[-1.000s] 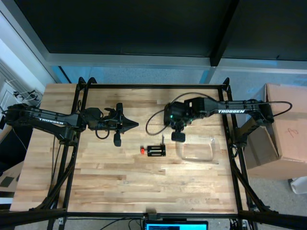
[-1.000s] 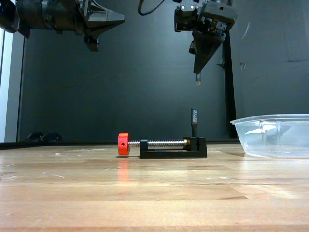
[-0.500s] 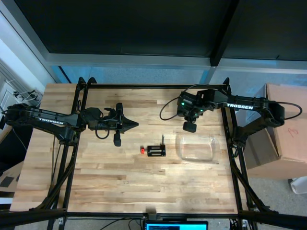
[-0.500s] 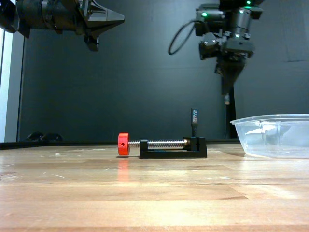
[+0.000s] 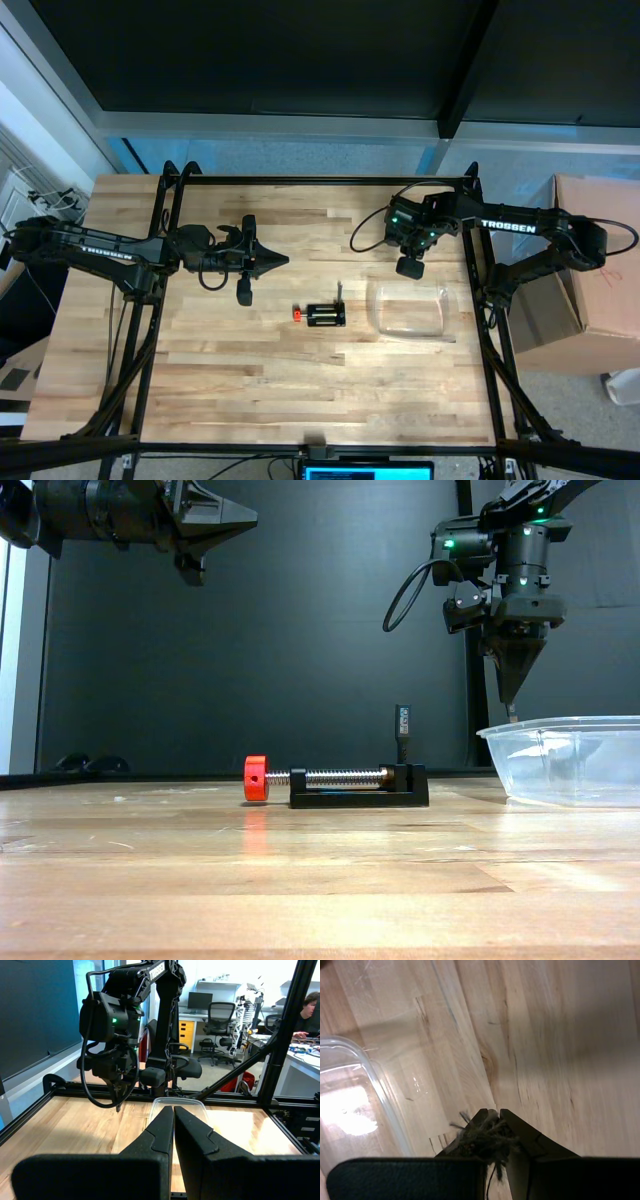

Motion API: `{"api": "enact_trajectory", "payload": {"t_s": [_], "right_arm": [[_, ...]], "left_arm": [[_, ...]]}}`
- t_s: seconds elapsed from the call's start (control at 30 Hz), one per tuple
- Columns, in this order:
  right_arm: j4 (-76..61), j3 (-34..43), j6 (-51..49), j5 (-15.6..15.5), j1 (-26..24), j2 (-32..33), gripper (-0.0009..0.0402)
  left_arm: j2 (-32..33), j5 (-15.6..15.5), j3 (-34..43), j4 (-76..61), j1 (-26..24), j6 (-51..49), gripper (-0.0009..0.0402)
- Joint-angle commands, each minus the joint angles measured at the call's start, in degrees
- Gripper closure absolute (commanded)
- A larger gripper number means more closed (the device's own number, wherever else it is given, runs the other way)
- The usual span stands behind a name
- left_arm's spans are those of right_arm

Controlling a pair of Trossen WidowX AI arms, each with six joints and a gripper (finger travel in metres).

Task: Remove the USB-C connector from the USB-C receptacle and place in the container

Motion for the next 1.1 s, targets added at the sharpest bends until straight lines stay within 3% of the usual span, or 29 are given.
{"api": "enact_trajectory", "payload": {"t_s": [0.03,0.4,0.6,0.77,0.93,1.1], "right_arm": [[-0.24,-0.20,0.07,0.11,0.00,0.09,0.0386],[-0.13,-0.98,0.48,1.68,-0.37,0.20,0.0253],[-0.15,-0.98,0.46,1.66,-0.39,0.17,0.0203],[0.22,-0.72,0.50,1.62,-0.37,0.15,0.0181],[3.67,-0.72,1.55,1.62,-0.39,0.24,0.0184],[8.94,0.55,1.31,1.55,-0.76,5.11,0.0190]], "left_arm": [[0.02,0.02,0.00,0.07,0.02,0.02,0.0393],[0.02,0.02,0.00,-0.02,0.02,0.02,0.0393],[0.02,0.02,0.00,-0.02,0.02,0.02,0.0393],[0.02,0.02,0.00,0.02,0.02,0.02,0.0393],[0.02,0.02,0.00,0.02,0.02,0.02,0.0393],[0.02,0.02,0.00,0.02,0.02,0.02,0.0393]]}}
